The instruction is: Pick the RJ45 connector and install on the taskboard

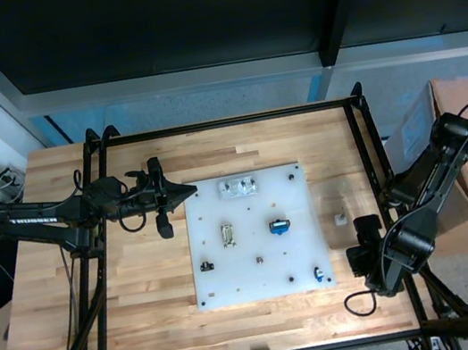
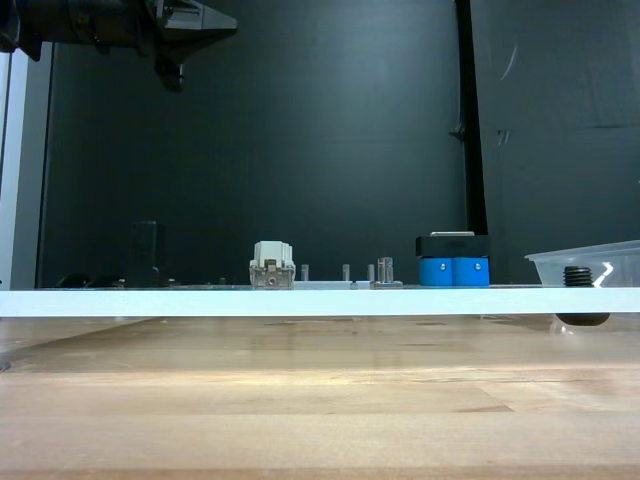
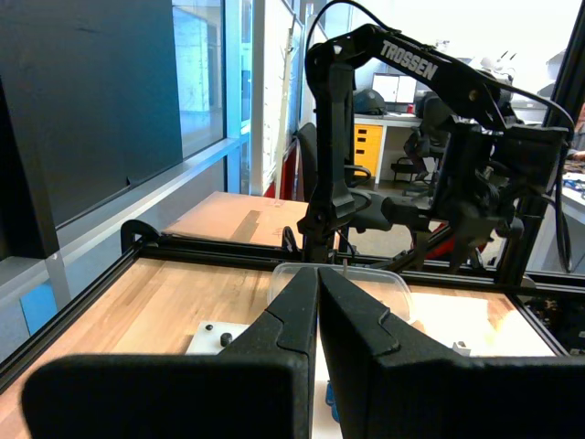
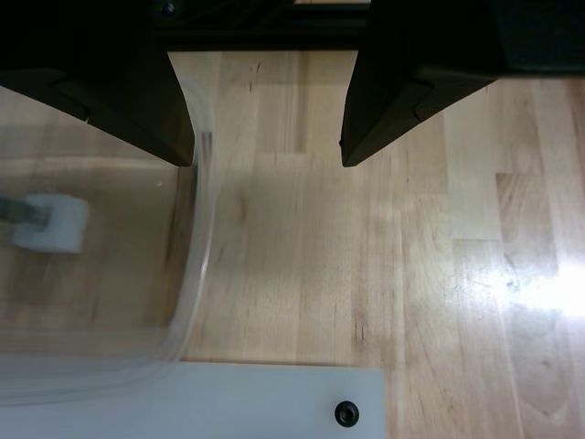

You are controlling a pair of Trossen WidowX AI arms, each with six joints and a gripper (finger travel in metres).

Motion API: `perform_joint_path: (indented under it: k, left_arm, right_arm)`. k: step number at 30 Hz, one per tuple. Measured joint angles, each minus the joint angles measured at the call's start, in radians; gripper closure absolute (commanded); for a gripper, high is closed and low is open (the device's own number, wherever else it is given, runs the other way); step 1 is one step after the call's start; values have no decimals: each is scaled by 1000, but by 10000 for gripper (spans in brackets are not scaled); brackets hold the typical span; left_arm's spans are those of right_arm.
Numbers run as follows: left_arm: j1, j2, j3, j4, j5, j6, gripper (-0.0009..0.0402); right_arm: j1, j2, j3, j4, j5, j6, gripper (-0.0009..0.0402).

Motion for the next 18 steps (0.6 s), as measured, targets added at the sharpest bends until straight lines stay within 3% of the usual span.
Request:
perform_joint_path:
  k: [18]
  left_arm:
    - [0, 0, 0, 0, 0, 0, 393]
  right_arm:
    - [-1, 42, -103, 198, -3, 6, 169]
